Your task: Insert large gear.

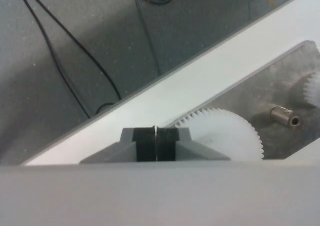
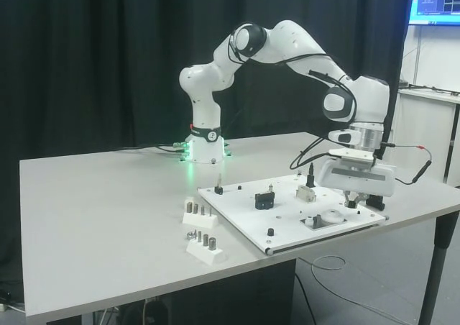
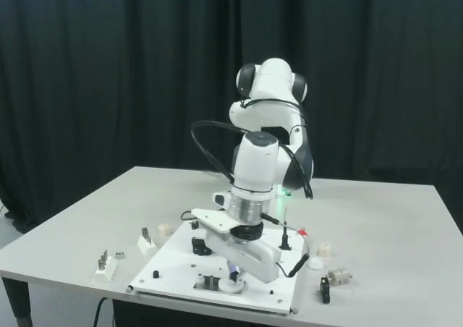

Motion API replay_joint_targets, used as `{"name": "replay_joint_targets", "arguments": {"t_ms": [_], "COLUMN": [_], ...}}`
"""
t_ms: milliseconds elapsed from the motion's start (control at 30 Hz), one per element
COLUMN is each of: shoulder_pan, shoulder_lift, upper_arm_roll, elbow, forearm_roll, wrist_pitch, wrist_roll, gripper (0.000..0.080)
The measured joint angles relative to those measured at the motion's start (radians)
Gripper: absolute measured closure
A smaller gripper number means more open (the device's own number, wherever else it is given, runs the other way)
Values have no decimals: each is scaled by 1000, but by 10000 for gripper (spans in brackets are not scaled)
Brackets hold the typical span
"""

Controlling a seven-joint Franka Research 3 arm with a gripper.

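Large gear (image 1: 227, 135) flat on metal plate (image 1: 280, 88), near edge of white board (image 2: 287, 221) | gripper (image 1: 156, 143) fingers pressed together, I see nothing held, just beside gear | bare metal peg (image 1: 285, 117) next to gear

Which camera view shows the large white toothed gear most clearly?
The wrist view shows the large white toothed gear best: its teeth are plain, lying on the grey metal plate beside the gripper. In the first room view the gear is only a small white disc. In the second room view it is mostly hidden under the arm.
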Motion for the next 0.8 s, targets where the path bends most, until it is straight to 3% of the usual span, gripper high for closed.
{"name": "replay_joint_targets", "arguments": {"t_ms": [267, 300, 433, 467, 700, 733, 767, 800], "shoulder_pan": [-9, -9, -11, -12, -14, -14, -14, -14], "shoulder_lift": [0, 0, 0, 0, 0, 0, 0, 0], "upper_arm_roll": [7, 8, 8, 9, 10, 10, 10, 10], "elbow": [0, 0, 1, 1, 2, 2, 2, 3], "forearm_roll": [0, 0, 0, 0, 0, 0, 0, 0], "wrist_pitch": [0, 0, 0, 0, 0, 0, 0, 0], "wrist_roll": [0, 0, 0, 0, 0, 0, 0, 0], "gripper": [784, 573, 573, 260, 260, 70, 19, 19]}}
